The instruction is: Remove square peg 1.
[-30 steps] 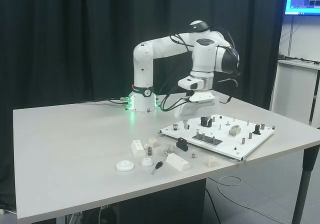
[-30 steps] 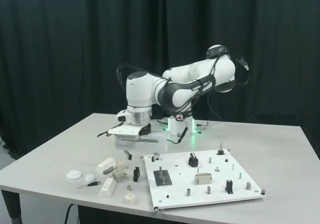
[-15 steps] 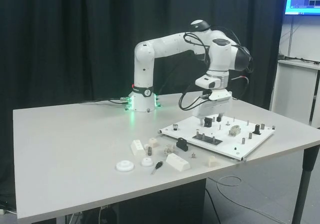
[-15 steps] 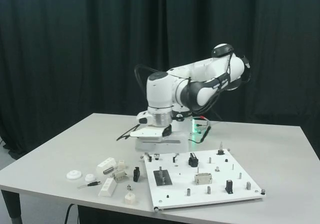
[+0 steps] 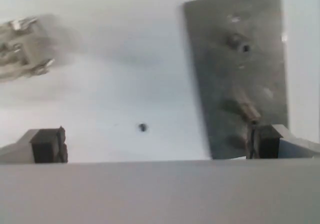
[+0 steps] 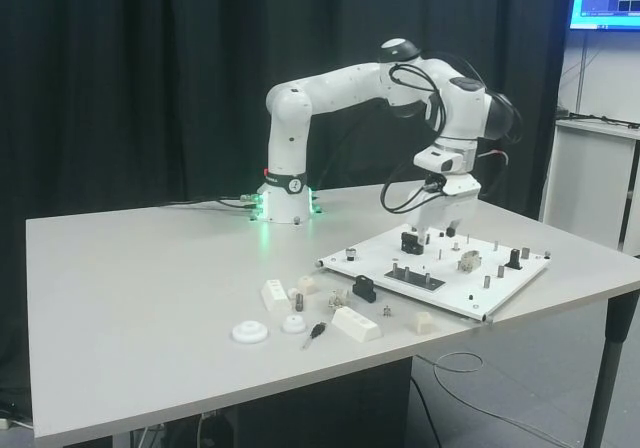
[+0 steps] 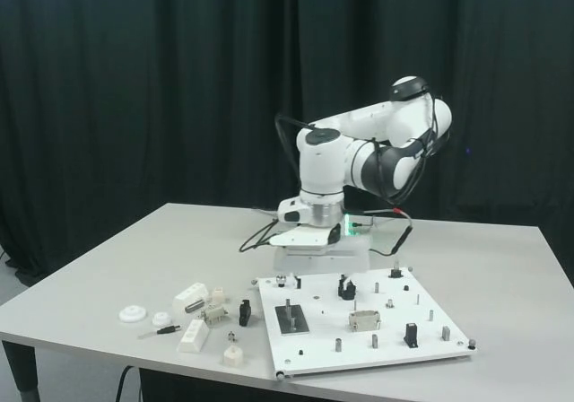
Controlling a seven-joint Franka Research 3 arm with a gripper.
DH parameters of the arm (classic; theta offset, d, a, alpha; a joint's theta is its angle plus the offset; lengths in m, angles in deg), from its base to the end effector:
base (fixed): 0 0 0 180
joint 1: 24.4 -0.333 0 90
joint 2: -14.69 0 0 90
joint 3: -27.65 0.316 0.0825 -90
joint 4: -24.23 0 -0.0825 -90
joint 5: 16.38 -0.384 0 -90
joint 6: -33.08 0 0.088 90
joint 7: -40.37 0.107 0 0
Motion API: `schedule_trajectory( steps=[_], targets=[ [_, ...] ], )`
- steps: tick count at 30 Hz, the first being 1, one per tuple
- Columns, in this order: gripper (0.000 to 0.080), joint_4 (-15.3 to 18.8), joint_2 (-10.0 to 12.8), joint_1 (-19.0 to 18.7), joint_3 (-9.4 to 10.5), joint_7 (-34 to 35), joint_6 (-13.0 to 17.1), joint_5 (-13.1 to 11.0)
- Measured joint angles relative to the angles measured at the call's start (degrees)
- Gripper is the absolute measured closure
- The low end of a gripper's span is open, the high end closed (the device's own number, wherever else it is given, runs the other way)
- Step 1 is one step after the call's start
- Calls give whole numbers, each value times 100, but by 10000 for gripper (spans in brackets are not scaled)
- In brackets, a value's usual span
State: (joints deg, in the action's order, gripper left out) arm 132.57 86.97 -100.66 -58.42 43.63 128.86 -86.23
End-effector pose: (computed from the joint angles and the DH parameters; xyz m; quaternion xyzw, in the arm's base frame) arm 0.5895 0.1030 0.2738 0.9580 -0.2829 -0.0368 0.0302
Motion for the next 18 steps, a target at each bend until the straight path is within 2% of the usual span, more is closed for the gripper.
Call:
schedule_trajectory(
  steps=[5,18],
  targets=[
    [3,160,-19,-245,-8,0,50,57],
    [3,726,-25,-865,24,64,232,13]
  ],
)
